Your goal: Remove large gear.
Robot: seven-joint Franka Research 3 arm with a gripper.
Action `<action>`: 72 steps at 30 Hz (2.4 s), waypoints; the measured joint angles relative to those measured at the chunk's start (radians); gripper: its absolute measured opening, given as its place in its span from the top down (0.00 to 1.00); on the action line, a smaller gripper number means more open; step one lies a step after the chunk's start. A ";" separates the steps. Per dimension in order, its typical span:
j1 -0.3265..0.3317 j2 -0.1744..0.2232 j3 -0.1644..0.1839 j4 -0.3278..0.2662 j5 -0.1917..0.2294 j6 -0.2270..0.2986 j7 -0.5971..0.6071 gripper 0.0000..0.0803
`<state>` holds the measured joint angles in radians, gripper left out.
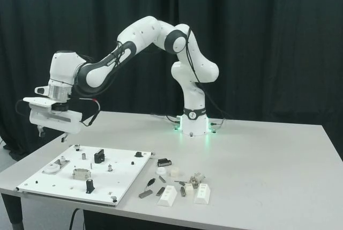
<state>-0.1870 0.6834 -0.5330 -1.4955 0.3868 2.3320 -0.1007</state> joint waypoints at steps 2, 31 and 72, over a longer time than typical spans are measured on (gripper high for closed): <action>-0.010 0.014 0.000 0.015 0.012 -0.015 -0.005 0.00; -0.107 0.234 0.000 0.266 0.104 -0.195 0.020 0.00; -0.166 0.408 0.000 0.488 0.158 -0.303 0.066 0.00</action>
<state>-0.3530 1.0910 -0.5334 -1.0077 0.5443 2.0293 -0.0342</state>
